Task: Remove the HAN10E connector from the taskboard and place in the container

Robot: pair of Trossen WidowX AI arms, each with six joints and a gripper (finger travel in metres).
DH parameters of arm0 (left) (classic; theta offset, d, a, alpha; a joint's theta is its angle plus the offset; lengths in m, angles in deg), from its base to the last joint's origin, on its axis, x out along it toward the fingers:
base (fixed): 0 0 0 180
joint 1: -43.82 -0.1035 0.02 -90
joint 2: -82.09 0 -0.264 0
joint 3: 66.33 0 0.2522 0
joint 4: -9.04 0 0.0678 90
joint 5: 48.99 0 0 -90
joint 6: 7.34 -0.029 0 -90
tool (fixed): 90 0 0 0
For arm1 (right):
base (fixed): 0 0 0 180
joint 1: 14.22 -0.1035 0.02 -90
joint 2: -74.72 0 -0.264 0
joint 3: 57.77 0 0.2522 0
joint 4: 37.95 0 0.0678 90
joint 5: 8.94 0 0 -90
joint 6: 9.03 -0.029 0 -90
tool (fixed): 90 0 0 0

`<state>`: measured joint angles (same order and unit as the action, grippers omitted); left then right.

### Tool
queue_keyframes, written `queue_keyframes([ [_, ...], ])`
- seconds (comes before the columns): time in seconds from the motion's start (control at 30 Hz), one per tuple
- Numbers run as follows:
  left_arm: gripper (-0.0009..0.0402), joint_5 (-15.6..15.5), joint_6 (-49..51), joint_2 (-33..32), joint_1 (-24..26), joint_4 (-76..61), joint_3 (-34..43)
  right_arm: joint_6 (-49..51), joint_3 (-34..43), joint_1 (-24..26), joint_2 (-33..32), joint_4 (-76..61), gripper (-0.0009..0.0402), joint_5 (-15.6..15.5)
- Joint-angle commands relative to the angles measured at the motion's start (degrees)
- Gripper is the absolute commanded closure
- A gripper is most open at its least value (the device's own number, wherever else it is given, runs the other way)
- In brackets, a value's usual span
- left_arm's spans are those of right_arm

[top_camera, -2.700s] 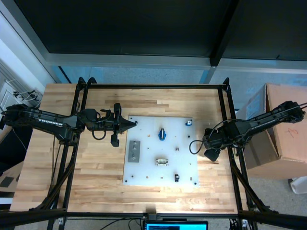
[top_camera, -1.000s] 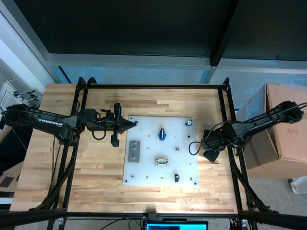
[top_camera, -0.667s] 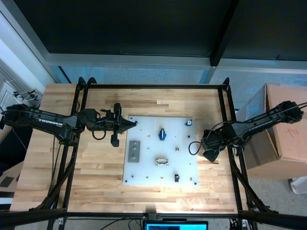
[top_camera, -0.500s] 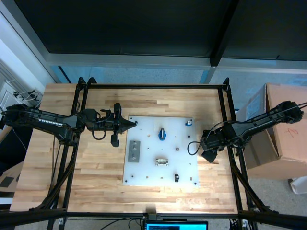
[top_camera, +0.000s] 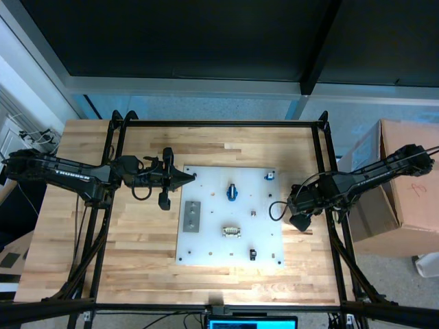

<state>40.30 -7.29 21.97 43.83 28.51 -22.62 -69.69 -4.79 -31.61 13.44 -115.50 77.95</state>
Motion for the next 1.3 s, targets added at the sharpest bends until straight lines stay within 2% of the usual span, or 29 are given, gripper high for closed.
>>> queue_keyframes([
  [0.03,0.0393,0.0,0.0,0.0,0.0,0.0,0.0,1.2,3.2,0.0,0.0,-2.5,0.0121,0.1],
  [0.33,0.0393,0.0,0.0,0.0,0.0,0.0,0.0,3.1,12.1,0.0,0.0,-11.8,0.0134,0.6],
  [0.53,0.0393,0.0,0.0,0.0,0.0,0.0,0.0,3.1,12.7,0.0,0.0,-12.8,0.0144,0.7],
  [0.7,0.0393,0.0,0.0,0.0,0.0,0.0,0.0,4.4,12.7,0.0,0.0,-10.9,0.016,3.8],
  [1.0,0.0393,0.0,0.0,0.0,0.0,0.0,0.0,19.3,12.7,0.2,0.0,8.5,0.02,10.1],
  [1.17,0.0393,0.0,0.0,0.0,0.0,0.0,0.0,30.1,12.7,1.0,0.0,20.1,0.0222,16.5],
  [1.3,0.0393,0.0,0.0,0.0,0.0,0.0,0.0,40.4,12.7,4.1,0.0,32.1,0.0241,17.0],
])
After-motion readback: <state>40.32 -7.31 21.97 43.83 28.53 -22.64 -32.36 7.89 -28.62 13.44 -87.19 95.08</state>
